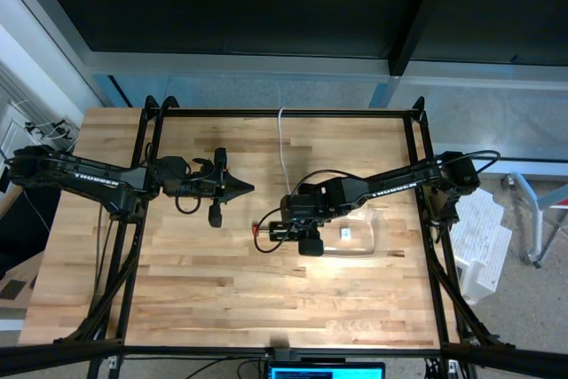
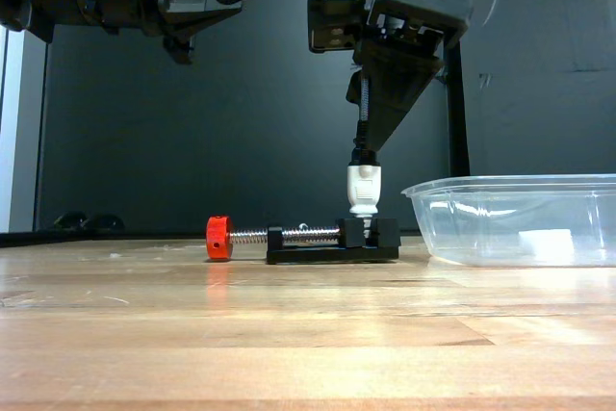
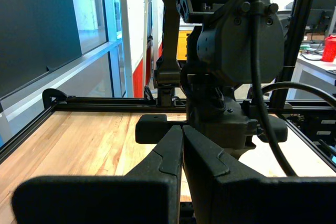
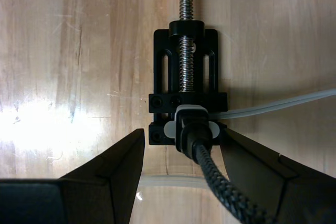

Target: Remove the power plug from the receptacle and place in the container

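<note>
I'm looking at the right gripper [image 4: 182, 132] hanging nose-down over the middle of the bench [image 1: 177, 290], a little toward its right edge. Its jaws are standing wide apart, with one finger sitting on either side of the power plug [image 4: 193, 129] and neither one touching it, so it is holding nothing. The power plug is sitting upright in the white receptacle [image 2: 363, 190], black body on top of white block, and its braided black cord [image 4: 226, 192] is running up between the jaws toward the wrist. The receptacle is being held in a small black clamp [image 2: 332, 238] lying flat on the bench, with the clamp's screw pointing toward the left edge and ending in an orange-red knob [image 2: 218, 238]. A long white cable [image 1: 283, 148] is leading away from the receptacle to the far edge of the bench. The container [image 2: 481, 228], a clear shallow tray, is resting just beside the clamp on the side nearer the right edge (I cannot tell whether the two are touching), and a small white tag [image 2: 546, 243] is showing through its wall. The left gripper [image 1: 241, 188] is hovering above the bench well apart from the clamp, toward the left edge and pointing inward. Its fingers [image 3: 163, 156] are pressing together along their length, gripping nothing.
</note>
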### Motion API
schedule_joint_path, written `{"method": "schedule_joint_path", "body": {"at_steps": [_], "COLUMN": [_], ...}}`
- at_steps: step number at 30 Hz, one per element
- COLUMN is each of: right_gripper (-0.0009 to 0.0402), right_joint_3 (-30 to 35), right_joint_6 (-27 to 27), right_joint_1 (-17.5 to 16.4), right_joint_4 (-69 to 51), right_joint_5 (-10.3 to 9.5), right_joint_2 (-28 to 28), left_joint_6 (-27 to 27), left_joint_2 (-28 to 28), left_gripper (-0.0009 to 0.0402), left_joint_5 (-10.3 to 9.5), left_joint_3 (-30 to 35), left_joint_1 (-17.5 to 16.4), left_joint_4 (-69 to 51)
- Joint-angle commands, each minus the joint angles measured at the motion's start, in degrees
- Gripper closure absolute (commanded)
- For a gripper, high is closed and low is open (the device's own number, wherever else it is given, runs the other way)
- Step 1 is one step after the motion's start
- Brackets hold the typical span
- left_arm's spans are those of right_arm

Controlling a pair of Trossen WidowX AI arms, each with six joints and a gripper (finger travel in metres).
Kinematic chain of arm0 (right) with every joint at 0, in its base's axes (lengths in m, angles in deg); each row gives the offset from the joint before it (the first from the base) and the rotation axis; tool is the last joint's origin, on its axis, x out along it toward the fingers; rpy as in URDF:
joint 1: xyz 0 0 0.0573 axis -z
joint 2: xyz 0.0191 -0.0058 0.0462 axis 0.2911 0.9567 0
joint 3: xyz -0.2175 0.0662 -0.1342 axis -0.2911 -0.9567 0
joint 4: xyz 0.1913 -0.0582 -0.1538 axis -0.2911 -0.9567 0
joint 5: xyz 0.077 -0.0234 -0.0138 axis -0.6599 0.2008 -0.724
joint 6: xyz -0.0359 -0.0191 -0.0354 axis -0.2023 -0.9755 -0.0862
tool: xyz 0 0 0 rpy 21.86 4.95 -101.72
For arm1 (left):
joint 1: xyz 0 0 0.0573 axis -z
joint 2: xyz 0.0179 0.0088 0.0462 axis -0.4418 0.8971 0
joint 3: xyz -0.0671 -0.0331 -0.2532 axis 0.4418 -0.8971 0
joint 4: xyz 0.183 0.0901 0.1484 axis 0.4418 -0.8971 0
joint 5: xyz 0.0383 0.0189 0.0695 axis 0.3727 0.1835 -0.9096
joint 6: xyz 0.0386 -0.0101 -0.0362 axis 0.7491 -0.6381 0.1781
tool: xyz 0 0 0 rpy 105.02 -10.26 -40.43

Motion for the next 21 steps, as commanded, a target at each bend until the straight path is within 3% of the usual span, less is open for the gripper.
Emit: {"method": "schedule_joint_path", "body": {"at_steps": [1,21], "right_gripper": [0.0213,0.0343], "right_joint_3": [-0.04,-0.11], "right_joint_6": [0.04,0.02], "right_joint_1": [-0.02,-0.04], "right_joint_4": [0.63,0.9], "right_joint_5": [0.02,0.5], "right_joint_2": [-0.04,-0.04], "left_joint_6": [0.0,0.02], "left_joint_2": [0.0,0.0], "left_gripper": [0.0393,0.0393], "left_joint_5": [0.0,0.0], "left_joint_3": [0.0,0.0], "left_joint_1": [-0.02,0.0], "left_joint_4": [0.0,0.0]}}
